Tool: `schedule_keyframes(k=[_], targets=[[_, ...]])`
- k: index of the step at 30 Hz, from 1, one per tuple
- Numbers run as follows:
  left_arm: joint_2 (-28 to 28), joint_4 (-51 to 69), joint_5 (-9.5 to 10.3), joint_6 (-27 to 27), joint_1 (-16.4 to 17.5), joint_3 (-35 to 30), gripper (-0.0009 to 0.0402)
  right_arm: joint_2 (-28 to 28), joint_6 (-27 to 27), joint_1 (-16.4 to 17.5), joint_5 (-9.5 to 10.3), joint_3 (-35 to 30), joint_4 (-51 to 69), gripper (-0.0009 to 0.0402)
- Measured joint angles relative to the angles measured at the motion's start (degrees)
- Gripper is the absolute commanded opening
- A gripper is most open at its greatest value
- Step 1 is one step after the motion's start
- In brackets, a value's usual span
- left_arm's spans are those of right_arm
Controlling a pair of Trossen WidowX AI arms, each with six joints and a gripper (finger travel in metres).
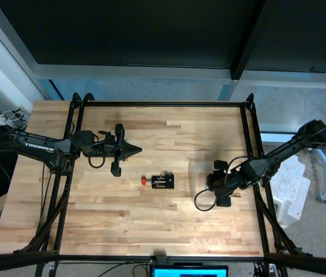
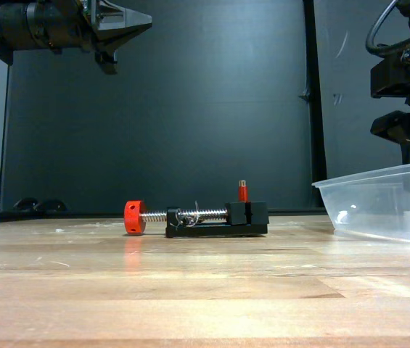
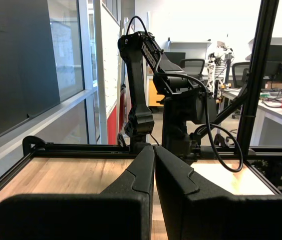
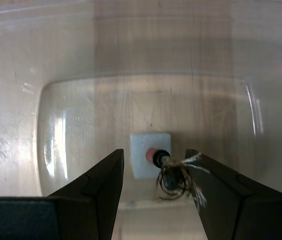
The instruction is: Pick the RCA connector and install on taskboard
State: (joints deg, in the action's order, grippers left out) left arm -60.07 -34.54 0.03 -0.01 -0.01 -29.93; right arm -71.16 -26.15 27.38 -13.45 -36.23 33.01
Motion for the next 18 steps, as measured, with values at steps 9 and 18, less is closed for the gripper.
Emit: schedule_keyframes(k=[9, 18], targets=[[0.0, 0.0, 0.0, 0.0, 0.0, -0.02, 0.0, 0.0, -0.37, -0.07, -0.02, 2.27, -3.45, 0.0169], [0.0, 0.0, 0.02, 0.02, 0.0, 0.0, 0.0, 0.0, -0.39, -0.15, -0.46, 2.75, -4.0, 0.0159]])
